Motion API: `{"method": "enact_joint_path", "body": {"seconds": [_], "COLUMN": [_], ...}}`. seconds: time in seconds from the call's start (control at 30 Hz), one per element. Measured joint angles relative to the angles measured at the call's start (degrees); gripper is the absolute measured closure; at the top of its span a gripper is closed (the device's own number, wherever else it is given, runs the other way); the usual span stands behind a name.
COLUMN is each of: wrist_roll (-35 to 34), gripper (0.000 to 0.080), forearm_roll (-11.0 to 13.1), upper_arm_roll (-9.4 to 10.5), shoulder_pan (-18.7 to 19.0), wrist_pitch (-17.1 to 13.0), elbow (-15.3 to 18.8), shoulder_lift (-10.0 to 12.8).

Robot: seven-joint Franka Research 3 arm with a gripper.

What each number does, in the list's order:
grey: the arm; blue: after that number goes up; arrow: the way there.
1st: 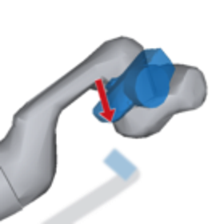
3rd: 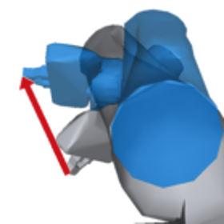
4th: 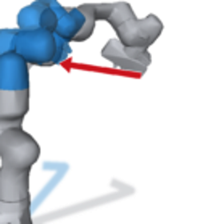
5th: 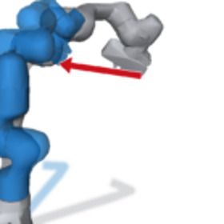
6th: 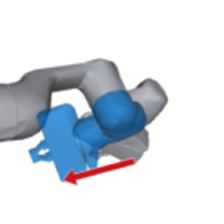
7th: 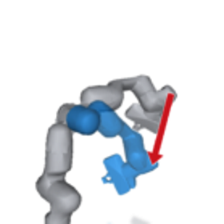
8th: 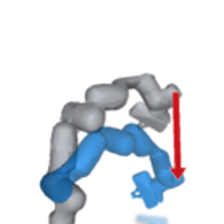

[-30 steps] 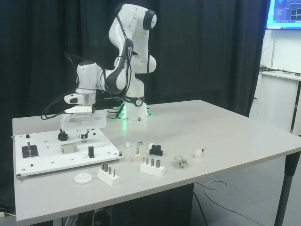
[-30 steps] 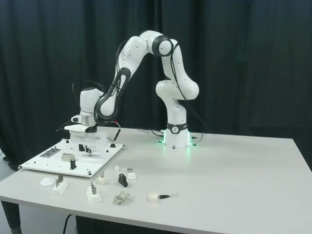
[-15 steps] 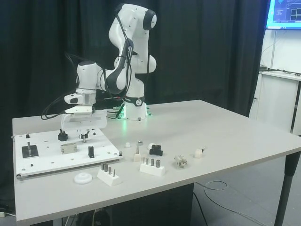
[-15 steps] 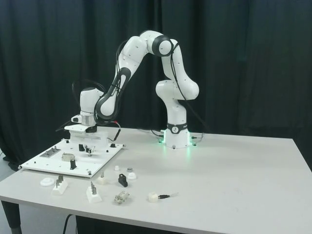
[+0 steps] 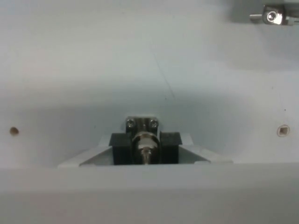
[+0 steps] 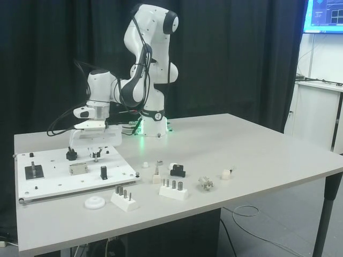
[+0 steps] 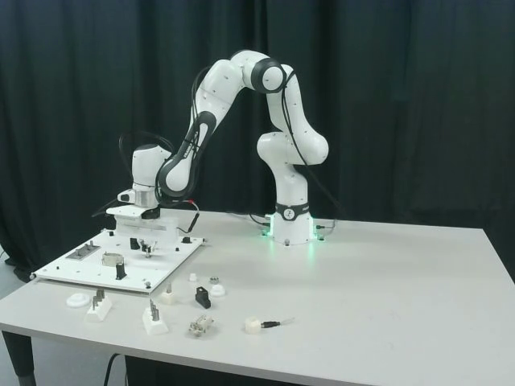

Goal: Insert BNC.

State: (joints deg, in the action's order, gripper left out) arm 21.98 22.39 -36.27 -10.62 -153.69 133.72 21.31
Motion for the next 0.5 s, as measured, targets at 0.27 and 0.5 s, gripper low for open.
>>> {"method": "enact_joint_path", "body": {"seconds": [0.27,0.5], "wrist_roll": [0.0,0.0], "gripper": [0.0682,0.0682], "forearm_roll": [0.0,0.0], "upper_arm_roll": [0.00,0.00], "shoulder_pan": [0.0,0.0], "wrist_pitch": [-0.1,-0.4], "elbow": [0.0,0.0], "shoulder_lift": [0.0,0.1]}}
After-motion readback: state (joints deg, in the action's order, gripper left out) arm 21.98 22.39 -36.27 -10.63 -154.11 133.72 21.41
